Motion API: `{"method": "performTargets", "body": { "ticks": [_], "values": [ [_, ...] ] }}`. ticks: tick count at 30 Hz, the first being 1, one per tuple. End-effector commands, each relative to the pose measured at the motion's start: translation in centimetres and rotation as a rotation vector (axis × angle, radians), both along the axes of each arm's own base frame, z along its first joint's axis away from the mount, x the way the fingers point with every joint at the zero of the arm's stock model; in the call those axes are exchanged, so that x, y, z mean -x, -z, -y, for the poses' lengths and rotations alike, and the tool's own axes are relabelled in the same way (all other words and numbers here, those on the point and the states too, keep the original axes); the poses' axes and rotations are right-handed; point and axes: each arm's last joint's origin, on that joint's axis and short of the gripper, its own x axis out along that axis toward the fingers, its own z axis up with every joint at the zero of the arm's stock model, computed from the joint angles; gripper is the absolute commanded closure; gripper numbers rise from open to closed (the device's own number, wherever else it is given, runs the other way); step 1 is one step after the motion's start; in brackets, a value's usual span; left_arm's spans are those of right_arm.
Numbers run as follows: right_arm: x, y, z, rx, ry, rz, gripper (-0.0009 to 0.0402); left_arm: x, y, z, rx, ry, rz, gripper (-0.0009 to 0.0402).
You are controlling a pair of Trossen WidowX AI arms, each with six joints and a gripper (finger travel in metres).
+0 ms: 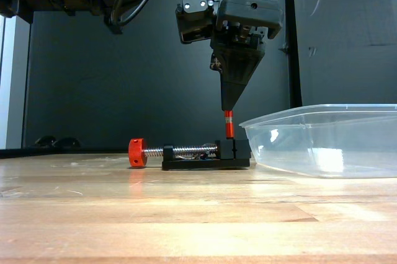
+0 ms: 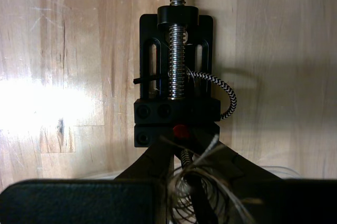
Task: Pick the rca connector and install on the hub
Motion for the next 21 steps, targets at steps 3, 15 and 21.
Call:
{"method": "performTargets", "body": {
  "ticks": [3, 15, 21],
  "values": [
    [0.04, 0.37, 0.25, 0.006, -0.003, -0.008, 0.0393, -0.01, 0.00, 0.00, 0.000, 0.000, 0.000, 0.0393],
    [0.06, 0.74, 0.42, 0.008, -0.006, -0.007, 0.0393, -0.01, 0.00, 0.00, 0.000, 0.000, 0.000, 0.0393],
    [0.05, 0.73, 0.44, 0.008, -0.005, -0.006, 0.0393, -0.01, 0.00, 0.00, 0.000, 0.000, 0.000, 0.0393]
  ]
}}
